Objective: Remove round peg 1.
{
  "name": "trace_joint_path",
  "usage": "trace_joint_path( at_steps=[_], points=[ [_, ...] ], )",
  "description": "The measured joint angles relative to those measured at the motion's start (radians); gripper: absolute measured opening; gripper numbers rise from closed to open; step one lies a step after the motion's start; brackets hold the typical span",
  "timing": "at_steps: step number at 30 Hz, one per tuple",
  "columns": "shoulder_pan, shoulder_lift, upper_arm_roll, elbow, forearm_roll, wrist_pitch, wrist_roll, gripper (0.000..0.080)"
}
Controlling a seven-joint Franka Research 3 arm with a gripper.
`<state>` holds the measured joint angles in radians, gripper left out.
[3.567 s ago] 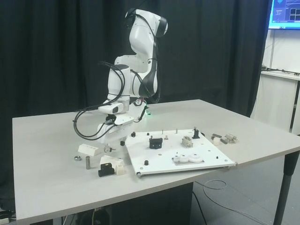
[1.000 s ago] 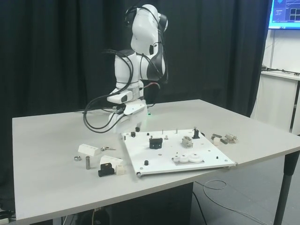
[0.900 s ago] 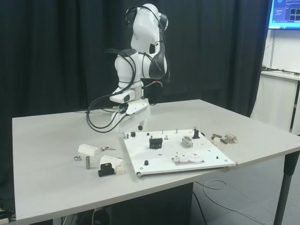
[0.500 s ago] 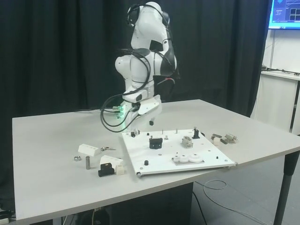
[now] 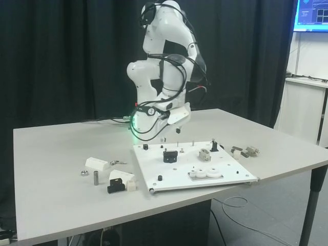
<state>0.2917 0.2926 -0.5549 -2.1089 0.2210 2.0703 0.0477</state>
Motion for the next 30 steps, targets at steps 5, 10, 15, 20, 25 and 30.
trace_joint_path(
  at_steps=[5, 10, 15, 20, 25, 30],
  points=[
    [0.039, -0.027, 0.009, -0.045, -0.023, 0.012, 0.056, 0.0800],
    [0.068, -0.051, 0.028, -0.090, -0.058, 0.035, 0.110, 0.0800],
    [0.087, -0.074, 0.058, -0.139, -0.102, 0.065, 0.182, 0.0800],
    [0.090, -0.096, 0.098, -0.184, -0.153, 0.091, 0.249, 0.0800],
    [0.090, -0.112, 0.131, -0.228, -0.198, 0.119, 0.297, 0.0800],
    [0.090, -0.119, 0.151, -0.267, -0.234, 0.149, 0.326, 0.0800]
  ],
)
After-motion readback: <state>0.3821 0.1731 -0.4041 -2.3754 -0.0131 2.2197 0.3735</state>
